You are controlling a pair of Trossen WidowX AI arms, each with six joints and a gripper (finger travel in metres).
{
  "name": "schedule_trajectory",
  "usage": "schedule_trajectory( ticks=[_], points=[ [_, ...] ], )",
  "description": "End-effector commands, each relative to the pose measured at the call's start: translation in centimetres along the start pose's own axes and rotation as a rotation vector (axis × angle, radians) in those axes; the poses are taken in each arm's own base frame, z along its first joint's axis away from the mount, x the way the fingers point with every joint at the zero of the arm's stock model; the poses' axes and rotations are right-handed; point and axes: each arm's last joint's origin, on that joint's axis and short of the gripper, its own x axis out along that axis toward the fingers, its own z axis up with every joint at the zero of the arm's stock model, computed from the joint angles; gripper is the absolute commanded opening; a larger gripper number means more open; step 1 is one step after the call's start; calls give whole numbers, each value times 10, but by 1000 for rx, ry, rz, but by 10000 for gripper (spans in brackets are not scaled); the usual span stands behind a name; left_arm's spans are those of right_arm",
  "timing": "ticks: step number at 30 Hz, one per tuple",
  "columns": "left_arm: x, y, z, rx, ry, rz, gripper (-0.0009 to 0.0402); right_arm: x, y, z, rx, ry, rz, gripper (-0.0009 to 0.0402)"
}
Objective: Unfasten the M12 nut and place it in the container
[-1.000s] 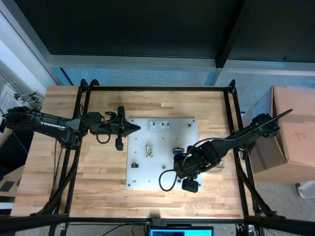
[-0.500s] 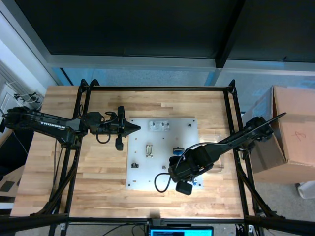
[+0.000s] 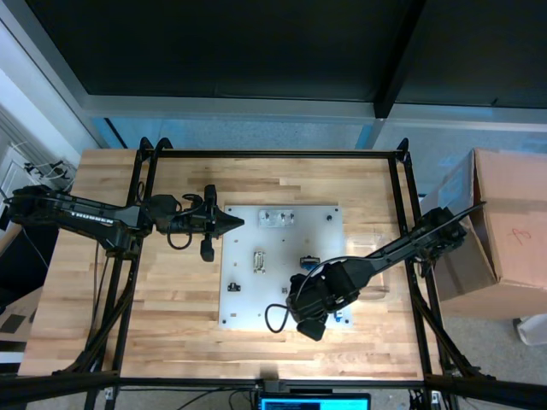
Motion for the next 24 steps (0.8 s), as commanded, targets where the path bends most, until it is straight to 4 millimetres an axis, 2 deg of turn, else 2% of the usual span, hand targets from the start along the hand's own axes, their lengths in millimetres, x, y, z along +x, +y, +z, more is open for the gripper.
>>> schedule_trajectory(
  ticks=[1,10,24],
  points=[
    [0,0,0,0,0,0,0,7,2,0,15,10,-12,171],
    [0,0,0,0,0,0,0,25,8,-4,51,39,-52,209],
    [0,0,0,0,0,0,0,50,9,-13,77,68,-92,188]
  ],
)
